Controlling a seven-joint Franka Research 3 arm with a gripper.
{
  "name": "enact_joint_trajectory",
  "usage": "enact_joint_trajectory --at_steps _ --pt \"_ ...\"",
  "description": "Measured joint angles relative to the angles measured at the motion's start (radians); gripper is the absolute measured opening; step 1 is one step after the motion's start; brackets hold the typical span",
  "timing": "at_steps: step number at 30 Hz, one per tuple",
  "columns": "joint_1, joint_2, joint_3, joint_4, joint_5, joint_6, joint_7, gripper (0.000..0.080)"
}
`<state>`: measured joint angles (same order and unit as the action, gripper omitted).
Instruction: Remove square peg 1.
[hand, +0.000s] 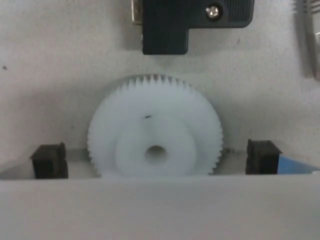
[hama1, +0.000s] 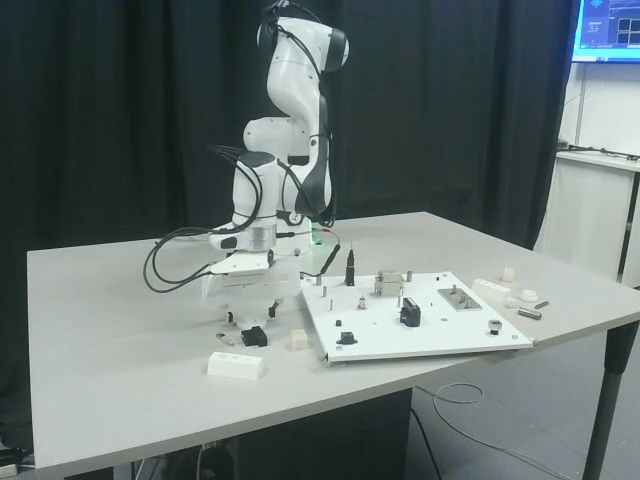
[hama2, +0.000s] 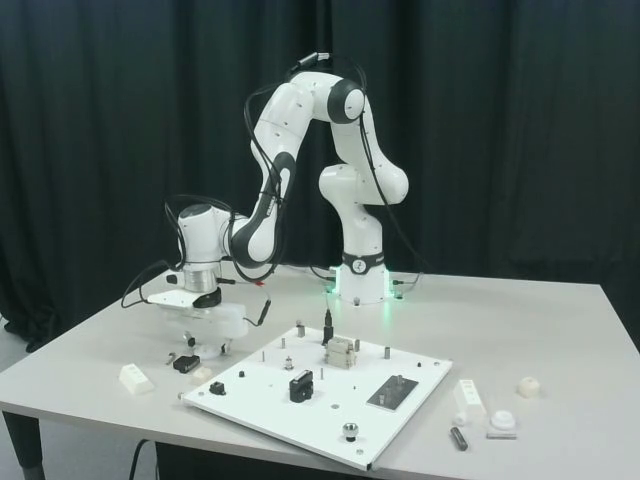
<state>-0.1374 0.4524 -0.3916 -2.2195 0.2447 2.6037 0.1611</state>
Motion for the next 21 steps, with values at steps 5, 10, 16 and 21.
enact_joint_trajectory --at_steps 5,10,16,21 --pt "0.0 -0.006 0.0 0.0 0.0 0.001 0.0 0.0798" --pt "0.0 -0.017 -0.001 0.0 0.0 0.0 0.0 0.0798" --pt "0.0 -0.031 -0.001 0.0 0.0 -0.004 -0.006 0.08" --pt "0.001 -0.045 -0.001 0.0 0.0 -0.012 -0.039 0.08"
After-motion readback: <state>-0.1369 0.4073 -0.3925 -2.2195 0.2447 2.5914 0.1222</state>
